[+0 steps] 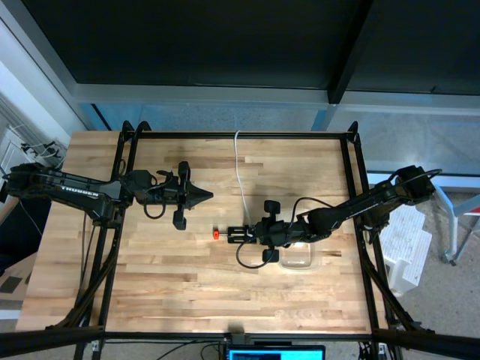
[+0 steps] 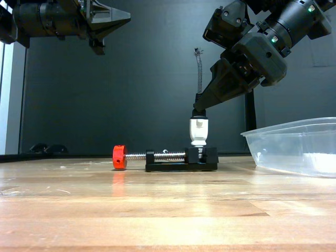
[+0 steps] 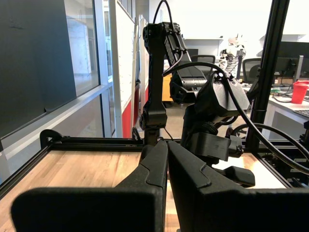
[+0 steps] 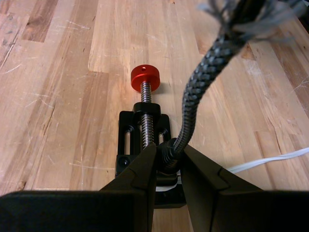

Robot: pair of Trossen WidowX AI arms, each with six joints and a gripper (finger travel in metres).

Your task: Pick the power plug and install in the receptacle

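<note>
Fingers of the right tool (image 4: 169, 150) are nearly shut, clamped on the power plug (image 4: 167, 154) from both sides. A short braided cable (image 4: 200, 92) rises from the plug between the fingers. In the low view the right tool (image 2: 197, 107) points steeply down, and the plug (image 2: 197, 114) sits directly on top of the receptacle (image 2: 198, 131), touching it; how deep it is seated cannot be told. The receptacle stands upright in a black vise (image 2: 181, 157) whose red knob (image 2: 119, 157) points away from the tool. A white cable (image 1: 241, 172) runs from the vise toward the far edge of the surface (image 1: 187, 285). A clear tray (image 2: 294, 147) lies just beside the vise. The left tool (image 1: 204, 196) hangs well apart, high above the surface, fingers pressed together and holding nothing.
</note>
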